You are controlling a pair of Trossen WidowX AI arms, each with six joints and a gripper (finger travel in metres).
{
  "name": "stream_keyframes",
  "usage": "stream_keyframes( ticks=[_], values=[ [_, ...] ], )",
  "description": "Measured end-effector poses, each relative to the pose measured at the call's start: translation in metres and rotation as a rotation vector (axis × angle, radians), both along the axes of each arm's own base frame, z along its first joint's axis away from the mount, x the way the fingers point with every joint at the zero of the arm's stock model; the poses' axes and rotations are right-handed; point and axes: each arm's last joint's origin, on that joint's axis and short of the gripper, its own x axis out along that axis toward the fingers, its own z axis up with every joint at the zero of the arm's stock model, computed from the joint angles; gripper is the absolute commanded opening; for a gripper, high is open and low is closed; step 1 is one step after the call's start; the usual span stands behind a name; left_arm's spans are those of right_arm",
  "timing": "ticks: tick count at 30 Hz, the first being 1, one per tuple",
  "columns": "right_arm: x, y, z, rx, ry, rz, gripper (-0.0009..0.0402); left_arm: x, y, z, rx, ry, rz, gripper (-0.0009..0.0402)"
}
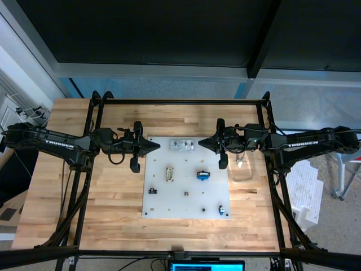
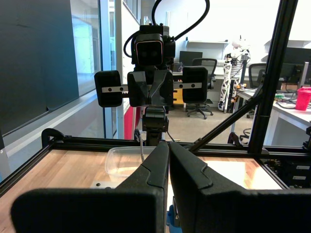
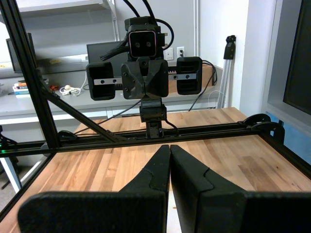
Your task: Pick the RJ45 connector and install on taskboard
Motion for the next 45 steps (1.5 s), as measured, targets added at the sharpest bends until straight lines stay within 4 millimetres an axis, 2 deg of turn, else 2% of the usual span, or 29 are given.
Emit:
stream_keyframes(
  ticks=[13, 22, 37, 45],
  values=[
    [-0.001, 0.001, 0.002, 0.004, -0.008, 0.026, 0.0000, 0.000, 0.000, 0.000, 0.000, 0.000, 0.000, 0.0000],
    [-0.019, 0.001, 0.007, 0.060, 0.050, 0.024, 0.0000, 0.000, 0.000, 0.000, 0.000, -0.001, 0.000, 0.0000],
    [-0.049, 0.002, 0.034, 0.043, 0.472, -0.009, 0.0000, 0.000, 0.000, 0.000, 0.000, 0.000, 0.000, 0.0000],
    [-0.066, 0.002, 0.053, 0.042, 0.642, -0.010, 0.0000, 0.000, 0.000, 0.000, 0.000, -0.001, 0.000, 0.0000]
  ],
)
